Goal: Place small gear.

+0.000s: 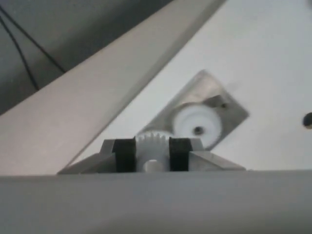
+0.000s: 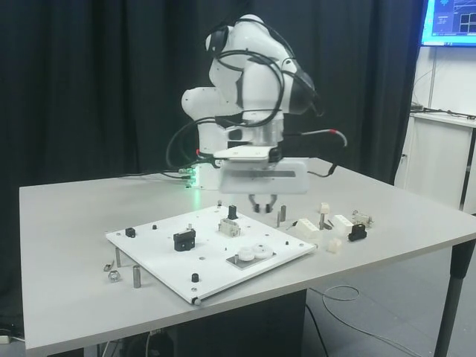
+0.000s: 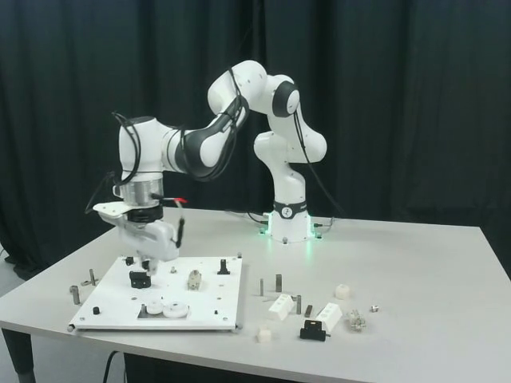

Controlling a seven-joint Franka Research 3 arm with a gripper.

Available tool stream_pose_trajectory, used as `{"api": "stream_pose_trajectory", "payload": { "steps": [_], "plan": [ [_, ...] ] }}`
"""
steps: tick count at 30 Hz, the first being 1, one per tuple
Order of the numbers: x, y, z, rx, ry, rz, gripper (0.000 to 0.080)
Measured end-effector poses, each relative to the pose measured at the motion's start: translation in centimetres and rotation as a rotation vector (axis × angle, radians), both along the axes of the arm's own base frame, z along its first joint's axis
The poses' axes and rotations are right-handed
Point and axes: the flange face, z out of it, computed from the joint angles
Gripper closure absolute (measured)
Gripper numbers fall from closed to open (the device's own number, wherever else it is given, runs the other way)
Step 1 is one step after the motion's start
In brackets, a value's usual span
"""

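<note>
1. Pinching a small white gear (image 1: 151,142) between its two black fingertips (image 1: 126,154), the gripper (image 1: 152,155) hangs in the air above the white board (image 2: 160,253). The teeth show between the pads in the wrist view, so the gear is clearly held by its rim, which leaves its centre hole free to slide onto a peg.

2. Below sits a grey metal plate (image 1: 234,113), fixed to the board near the board's front edge as the first room view shows it. A larger white gear (image 1: 197,126) is already mounted on it, a dark pin showing at its middle.

3. In the wrist view the small gear overlaps the edge of the larger one, beside it over the same plate. That suggests the gripper is lined up with the free spot next to the large gear, where the teeth would mesh. Whether a bare peg stands there cannot be told, since the held gear hides that spot.

4. The room views show a clear gap between the gripper and the plate, so the gear is not yet seated.

5. My judgement: the next move is a straight descent, and the teeth must fall between those of the large gear or the small one will ride up and jam.

6. Loose white blocks (image 2: 326,236) and a black clamp (image 2: 358,233) lie on the grey table (image 2: 67,223) past the board's right edge, away from the work.
</note>
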Motion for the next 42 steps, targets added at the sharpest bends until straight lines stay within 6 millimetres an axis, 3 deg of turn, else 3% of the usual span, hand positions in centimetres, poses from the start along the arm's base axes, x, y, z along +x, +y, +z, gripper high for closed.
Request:
{"api": "stream_pose_trajectory", "payload": {
  "steps": [13, 25, 42],
  "plan": [
    [1.8, 5.3, 1.5, 0.016, -0.026, 0.095, 0.0665],
    [2.7, 10.2, 1.3, -0.007, -0.021, 0.292, 0.0665],
    [3.8, 23.4, -0.9, 0.001, -0.012, 0.476, 0.0665]
  ]
}}
